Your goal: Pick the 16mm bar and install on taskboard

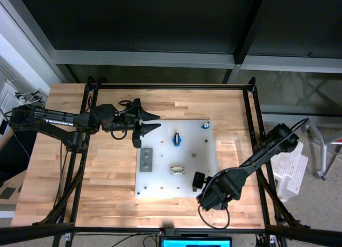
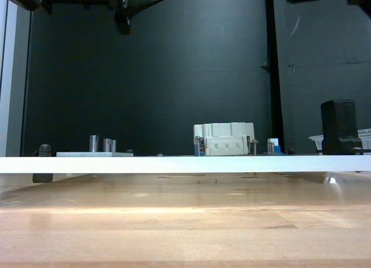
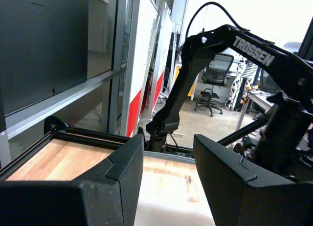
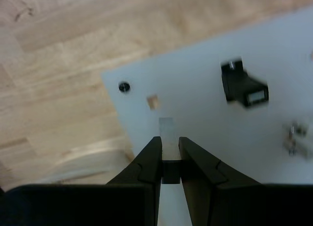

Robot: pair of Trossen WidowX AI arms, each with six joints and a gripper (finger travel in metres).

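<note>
Half done, seemingly: right pincer [image 4: 168,140] clamps the bar [image 4: 167,128], not yet seated, above the board [image 4: 195,99]; left pincer [image 3: 166,138] gapes empty over its far corner.

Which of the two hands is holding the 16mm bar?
The right hand, over the taskboard's near right corner: it is shut on the 16mm bar. The left hand hangs open and empty over the board's far left corner.
</note>
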